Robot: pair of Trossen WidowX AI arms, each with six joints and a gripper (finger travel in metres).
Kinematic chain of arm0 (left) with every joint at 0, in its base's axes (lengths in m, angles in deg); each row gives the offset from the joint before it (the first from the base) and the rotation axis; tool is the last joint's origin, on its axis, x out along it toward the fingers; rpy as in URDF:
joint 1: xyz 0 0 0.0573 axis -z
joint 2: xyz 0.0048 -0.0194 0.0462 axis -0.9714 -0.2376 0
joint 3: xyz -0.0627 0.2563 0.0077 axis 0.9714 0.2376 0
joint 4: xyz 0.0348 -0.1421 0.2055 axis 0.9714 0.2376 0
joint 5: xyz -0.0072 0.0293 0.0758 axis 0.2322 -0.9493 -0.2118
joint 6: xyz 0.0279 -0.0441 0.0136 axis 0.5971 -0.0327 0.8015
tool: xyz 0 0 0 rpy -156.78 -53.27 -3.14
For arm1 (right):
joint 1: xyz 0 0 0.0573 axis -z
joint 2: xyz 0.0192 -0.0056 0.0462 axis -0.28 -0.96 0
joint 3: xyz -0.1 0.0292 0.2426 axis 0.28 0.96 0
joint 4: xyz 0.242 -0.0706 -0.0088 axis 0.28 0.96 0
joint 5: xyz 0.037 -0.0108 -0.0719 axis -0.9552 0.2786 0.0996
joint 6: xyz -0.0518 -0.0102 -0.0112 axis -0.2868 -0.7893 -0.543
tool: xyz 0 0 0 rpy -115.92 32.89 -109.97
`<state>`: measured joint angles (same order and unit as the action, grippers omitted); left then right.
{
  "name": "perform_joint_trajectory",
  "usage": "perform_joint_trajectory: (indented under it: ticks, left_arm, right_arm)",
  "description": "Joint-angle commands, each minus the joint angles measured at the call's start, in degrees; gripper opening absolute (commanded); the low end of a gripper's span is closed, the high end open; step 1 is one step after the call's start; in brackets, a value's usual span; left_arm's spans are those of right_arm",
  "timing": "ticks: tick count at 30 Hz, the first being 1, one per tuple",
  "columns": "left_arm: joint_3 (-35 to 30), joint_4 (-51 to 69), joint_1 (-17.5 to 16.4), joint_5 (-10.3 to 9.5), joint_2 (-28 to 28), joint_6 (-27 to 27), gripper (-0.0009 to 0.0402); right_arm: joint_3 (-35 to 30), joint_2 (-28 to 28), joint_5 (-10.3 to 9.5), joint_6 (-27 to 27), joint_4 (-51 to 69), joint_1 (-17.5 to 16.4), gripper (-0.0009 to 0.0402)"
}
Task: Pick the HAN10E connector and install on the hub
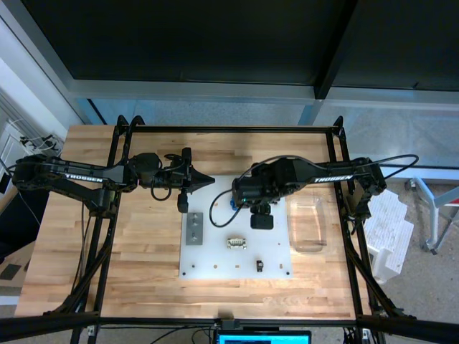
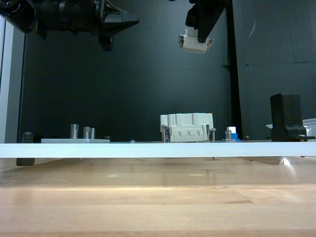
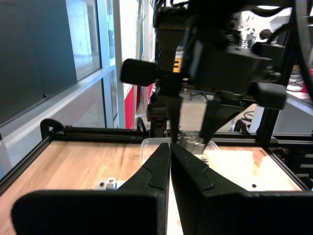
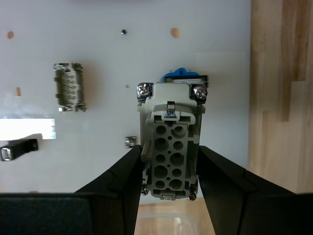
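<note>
Holding: my right gripper (image 4: 170,164) clamped on one grey-beige rectangular HAN10E connector (image 4: 170,132), raised above one flat white square hub (image 1: 215,261).
My left gripper (image 3: 170,145): fingers together, high over hub's far edge.

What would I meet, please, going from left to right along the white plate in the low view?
Grey block with metal posts → beige socket → blue part → black block. Overhead, left to right: the left tool, shut and empty, then the right tool, shut on the HAN10E connector.
</note>
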<state>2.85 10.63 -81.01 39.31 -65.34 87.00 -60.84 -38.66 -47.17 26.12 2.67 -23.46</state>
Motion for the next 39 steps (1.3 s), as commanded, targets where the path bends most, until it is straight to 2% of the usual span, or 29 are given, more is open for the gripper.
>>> perform_joint_trajectory:
  ticks: [1, 4, 7, 11, 15, 19, 21, 23, 25, 27, 29, 31, 34, 37, 39]
  left_arm:
    - [-0.5, 0.0, 0.0, -0.9, -0.2, 2.0, 0.0]
    - [-0.5, -0.1, 0.0, -1.03, -0.6, 3.1, 0.0003]
    - [-0.5, 0.3, 0.0, -1.81, -1.0, 6.0, 0.0017]
    - [-0.5, 0.0, 0.0, -2.69, -1.8, 10.4, 0.0044]
    - [-0.5, 0.0, 0.2, -2.47, -3.0, 20.1, 0.0077]
    - [-0.5, 0.4, 0.9, -2.49, -3.6, 33.6, 0.0117]
    - [-0.5, 0.3, 1.1, -2.78, -3.6, 39.3, 0.0139]
    - [-0.5, 0.2, 1.1, -4.72, -3.6, 42.9, 0.0161]
    - [-0.5, 0.1, 1.1, -5.35, -3.6, 45.7, 0.018]
    - [-0.5, -0.1, 1.1, -5.09, -3.6, 49.6, 0.0196]
    - [-0.5, 0.0, 1.3, -3.45, -3.6, 53.7, 0.0208]
    - [-0.5, 0.0, 1.6, -3.37, -3.6, 56.5, 0.0217]
    - [-0.9, 0.6, 1.7, -3.34, -3.6, 58.2, 0.0225]
    - [-3.0, 3.6, 1.8, -2.67, -4.2, 59.2, 0.0226]
    - [-5.3, 5.9, 2.0, -2.49, -5.5, 60.1, 0.0224]
  right_arm:
    - [0.0, 0.3, -3.67, -2.5, -0.2, 2.5, 0.0062]
    - [0.0, 0.4, -4.04, -5.2, 0.0, 4.5, 0.0062]
    - [0.0, 0.7, -5.9, -7.7, 0.0, 6.2, 0.0062]
    - [-0.2, 0.9, -9.81, -9.8, 0.0, 8.2, 0.0062]
    - [-1.6, 0.9, -9.75, -12.0, 0.2, 8.9, 0.0062]
    - [-4.7, 0.4, -10.08, -12.7, 0.3, 9.1, 0.0062]
    - [-6.8, -0.1, -11.82, -13.5, 0.5, 9.4, 0.0062]
    - [-8.3, -0.6, -14.29, -13.5, 0.2, 9.8, 0.0062]
    - [-9.6, -1.1, -15.69, -13.5, 0.7, 10.4, 0.0062]
    - [-10.5, -2.0, -17.35, -13.9, 0.7, 10.9, 0.0062]
    - [-10.6, -2.3, -19.04, -13.9, 0.3, 11.5, 0.0062]
    - [-10.7, -2.9, -19.1, -13.9, 0.6, 11.8, 0.0062]
    - [-10.4, -3.7, -21.73, -14.0, 0.3, 12.0, 0.0062]
    - [-10.7, -4.1, -22.82, -14.0, -0.1, 12.3, 0.0062]
    - [-10.7, -4.2, -24.37, -14.0, -0.3, 12.7, 0.0062]
